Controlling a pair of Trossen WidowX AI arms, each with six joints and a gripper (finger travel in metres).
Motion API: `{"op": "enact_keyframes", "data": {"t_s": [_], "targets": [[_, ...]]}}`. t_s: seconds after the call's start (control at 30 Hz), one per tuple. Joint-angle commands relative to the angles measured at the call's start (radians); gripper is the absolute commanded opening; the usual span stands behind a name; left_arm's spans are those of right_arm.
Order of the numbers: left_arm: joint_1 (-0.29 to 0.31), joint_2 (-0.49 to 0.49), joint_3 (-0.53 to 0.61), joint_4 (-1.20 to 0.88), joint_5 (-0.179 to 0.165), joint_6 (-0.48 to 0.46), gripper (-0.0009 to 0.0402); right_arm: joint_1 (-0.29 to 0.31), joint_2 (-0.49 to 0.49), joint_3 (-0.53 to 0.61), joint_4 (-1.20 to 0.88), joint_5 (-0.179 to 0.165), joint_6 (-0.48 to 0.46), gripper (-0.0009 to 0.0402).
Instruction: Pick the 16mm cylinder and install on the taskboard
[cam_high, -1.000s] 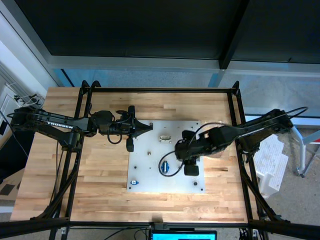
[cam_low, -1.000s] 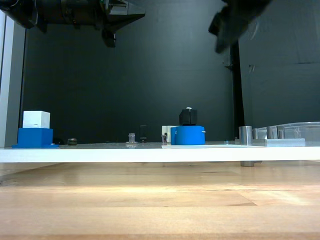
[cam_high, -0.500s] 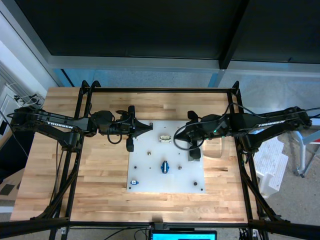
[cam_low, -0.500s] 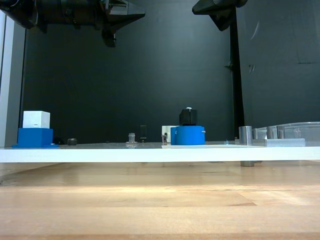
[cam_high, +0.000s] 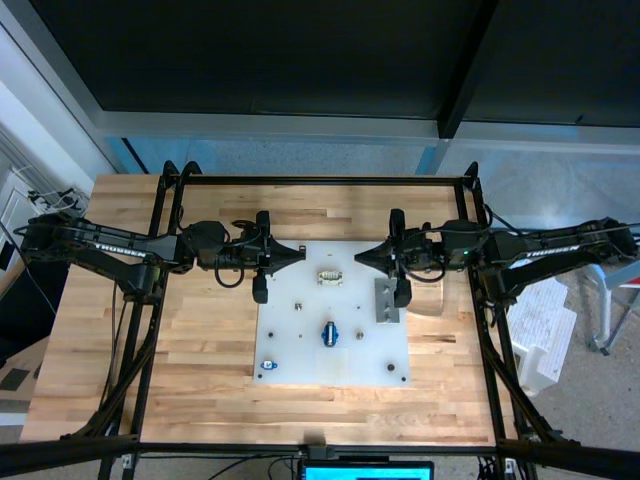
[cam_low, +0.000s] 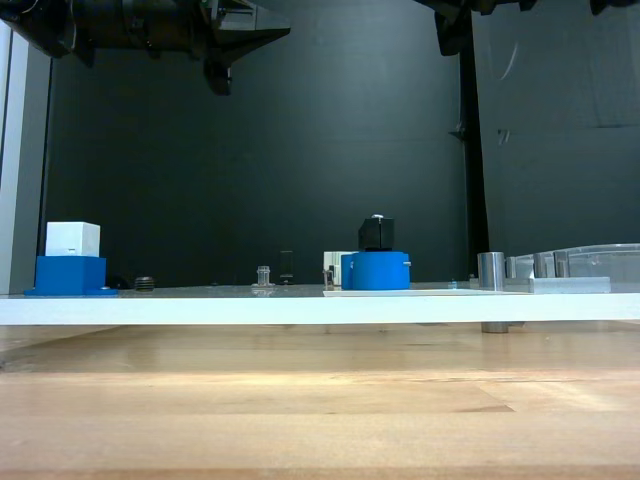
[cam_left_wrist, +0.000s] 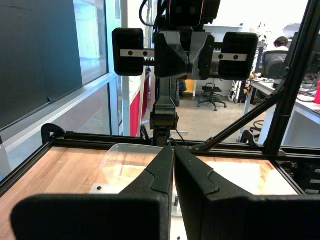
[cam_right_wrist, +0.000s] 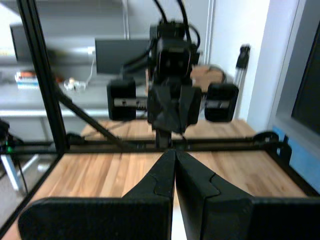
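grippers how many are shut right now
2. The left gripper is shut, raised over the taskboard's far edge, left of centre. The right gripper is shut, raised right of centre, its tip toward the left one. Neither holds anything.

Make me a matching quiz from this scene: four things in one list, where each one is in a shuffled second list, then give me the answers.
Things:
1. left claw
2. right claw
3. grey metal block
4. blue fitting

Places:
A. standing near the middle of the taskboard
B. shut, raised over the board's far edge, reaching in from the right
C. on the board's right side
D. shut, raised over the board's far edge, reaching in from the left

Pairs: 1-D, 2-B, 3-C, 4-A
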Motion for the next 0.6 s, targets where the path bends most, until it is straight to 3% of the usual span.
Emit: {"op": "enact_keyframes", "data": {"t_s": [0.03, 0.6], "targets": [[0.0, 0.0, 0.0, 0.0, 0.0, 0.0, 0.0001, -0.009, -0.002, -0.043, 0.076, -0.002, 0.002, 0.0], [0.0, 0.0, 0.0, 0.0, 0.0, 0.0, 0.0001, -0.056, -0.012, -0.112, 0.124, -0.023, 0.009, 0.0]]}}
